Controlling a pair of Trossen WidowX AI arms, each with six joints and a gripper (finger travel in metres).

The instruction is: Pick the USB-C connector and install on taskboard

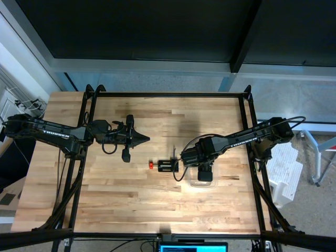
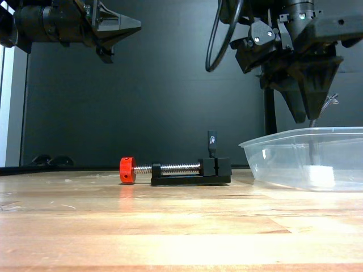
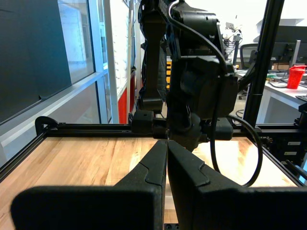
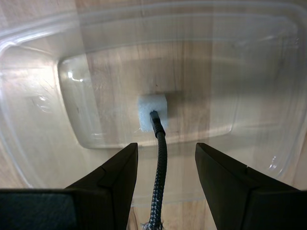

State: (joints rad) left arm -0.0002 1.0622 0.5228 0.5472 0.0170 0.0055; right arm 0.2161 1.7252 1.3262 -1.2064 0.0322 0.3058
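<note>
USB-C connector (image 4: 155,118): standing plug-down in a white foam cube (image 4: 148,106) inside the clear plastic tray (image 4: 38,158). Its braided cable (image 4: 161,163) is rising upright, apparently so fingers can close on it from above.
Right gripper (image 4: 165,149): hovering over the tray with fingers spread and straddling the cable without touching it, seemingly lining up for the pick.
Taskboard (image 2: 190,173): sitting on the wooden table (image 2: 170,226) just beside the tray, its red-orange knob (image 2: 127,170) pointing away from it; likely the plug's destination.
Left gripper (image 2: 135,24): hanging high over the table's left side with fingers pressed together, looking parked clear of the work.
</note>
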